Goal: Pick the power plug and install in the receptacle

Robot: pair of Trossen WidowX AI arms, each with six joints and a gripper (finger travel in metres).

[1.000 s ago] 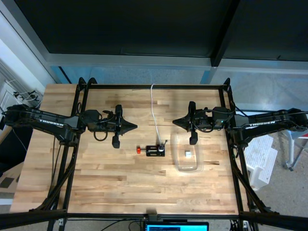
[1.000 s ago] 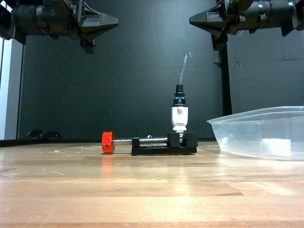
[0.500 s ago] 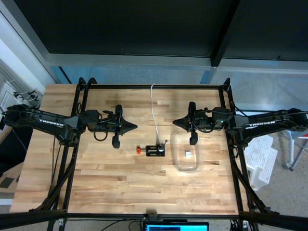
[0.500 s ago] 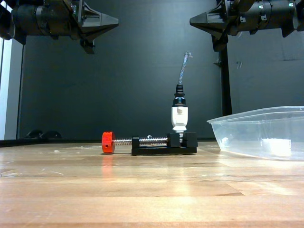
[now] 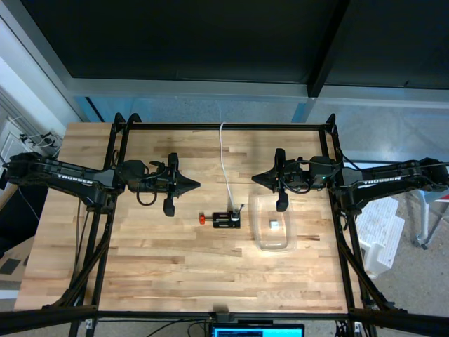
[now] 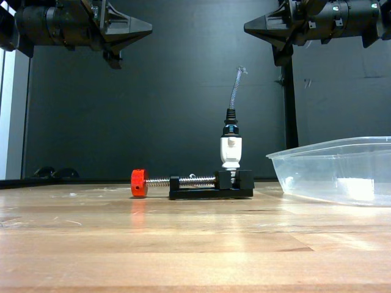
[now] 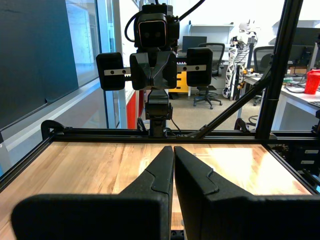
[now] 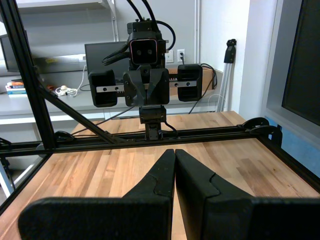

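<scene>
Near the middle of the table (image 5: pixel 140 260), the receptacle (image 5: pixel 226 220) sits with its red knob (image 5: pixel 201 219) pointing toward the left edge and its white cord (image 5: pixel 224 161) running off to the far edge. From the low view, the power plug (image 6: pixel 230 122) stands upright on top of the receptacle's white socket, its grey stem curving upward. Just beside it, toward the right edge, lies a clear tray (image 5: pixel 257 239) holding a small white cube (image 5: pixel 273 224). Both arms reach inward, stretched level and high above the wood, tips facing each other. The left claw (image 5: pixel 196 184) hangs over the table's left half, closed with nothing in it. The right claw (image 5: pixel 254 177) hovers near the tray's far rim, likewise closed and empty.
</scene>
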